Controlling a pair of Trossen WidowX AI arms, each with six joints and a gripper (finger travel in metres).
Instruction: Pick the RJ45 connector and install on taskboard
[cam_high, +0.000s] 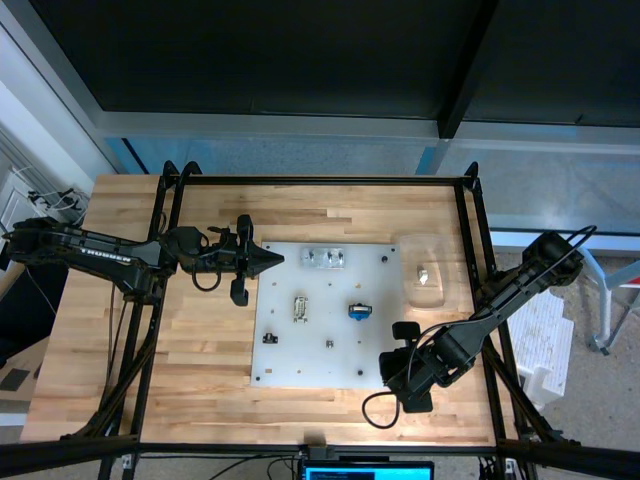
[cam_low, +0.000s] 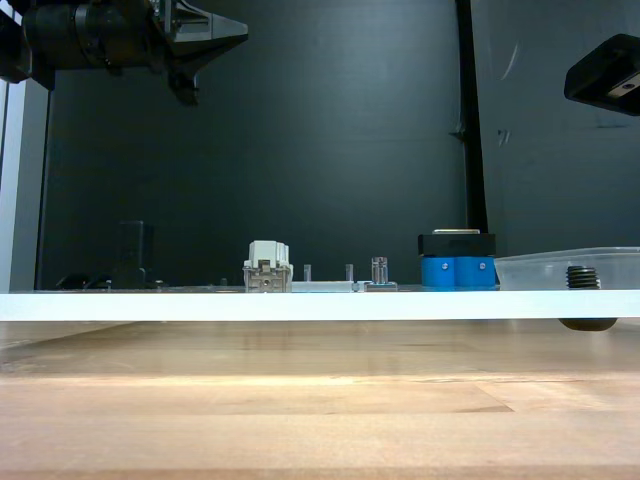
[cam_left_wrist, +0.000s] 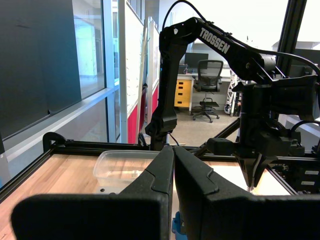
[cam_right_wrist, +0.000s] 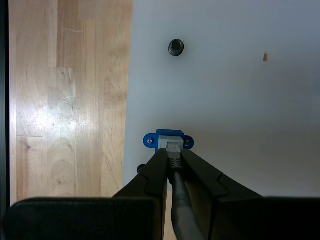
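Observation:
The taskboard (cam_high: 300, 362) is a white square plate in the middle of the table, and its front edge (cam_low: 200, 305) shows in the low view. My right gripper (cam_right_wrist: 173, 152) hangs point-down over the board (cam_right_wrist: 240, 100), right above a blue fitting (cam_right_wrist: 150, 141). Its fingers are shut on a small whitish plug, the RJ45 connector (cam_right_wrist: 173, 147), held at the very tips. From above, the right gripper (cam_high: 403, 372) covers its own fingertips. My left gripper (cam_high: 275, 258) hovers shut and empty at the board's left edge, high above it (cam_low: 235, 38).
A clear plastic tray (cam_high: 447, 292) sits off the board's right side with a small whitish piece (cam_high: 424, 273) inside. On the board stand silver blocks (cam_high: 324, 258), a grey-white fitting (cam_high: 300, 310) and the blue fitting (cam_high: 360, 311). A black frame rings the table.

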